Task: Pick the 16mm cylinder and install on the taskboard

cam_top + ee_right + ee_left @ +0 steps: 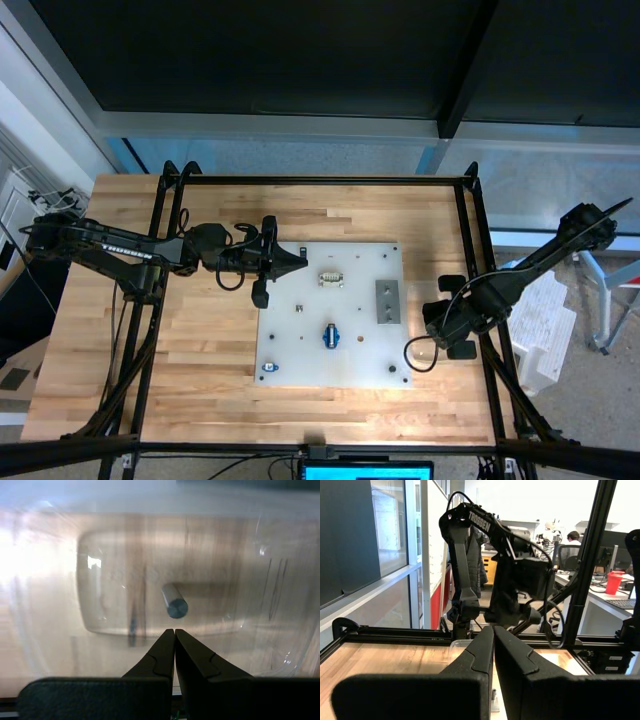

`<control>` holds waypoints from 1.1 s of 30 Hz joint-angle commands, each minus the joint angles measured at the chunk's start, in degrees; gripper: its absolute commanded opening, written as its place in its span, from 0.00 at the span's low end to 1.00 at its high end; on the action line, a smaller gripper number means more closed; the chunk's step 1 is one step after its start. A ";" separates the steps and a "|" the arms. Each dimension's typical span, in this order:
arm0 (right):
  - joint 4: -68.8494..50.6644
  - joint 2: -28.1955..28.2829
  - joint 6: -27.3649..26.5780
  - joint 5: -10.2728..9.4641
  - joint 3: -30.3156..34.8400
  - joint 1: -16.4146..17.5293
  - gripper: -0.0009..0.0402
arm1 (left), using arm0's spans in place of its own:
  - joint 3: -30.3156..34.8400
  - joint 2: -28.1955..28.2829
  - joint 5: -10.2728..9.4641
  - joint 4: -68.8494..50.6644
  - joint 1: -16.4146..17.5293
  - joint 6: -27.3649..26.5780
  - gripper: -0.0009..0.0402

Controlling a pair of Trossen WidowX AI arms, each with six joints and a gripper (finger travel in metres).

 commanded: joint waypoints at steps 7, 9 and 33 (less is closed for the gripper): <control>-1.14 0.00 0.02 0.70 4.50 0.11 0.02 | 0.02 0.02 0.00 0.02 0.00 0.00 0.02; -1.22 0.00 0.09 0.76 4.37 0.11 0.02 | 0.02 0.02 0.00 0.02 0.02 0.02 0.02; -1.31 0.00 0.13 2.62 4.28 0.13 0.02 | 0.02 0.02 0.02 0.02 0.02 0.00 0.02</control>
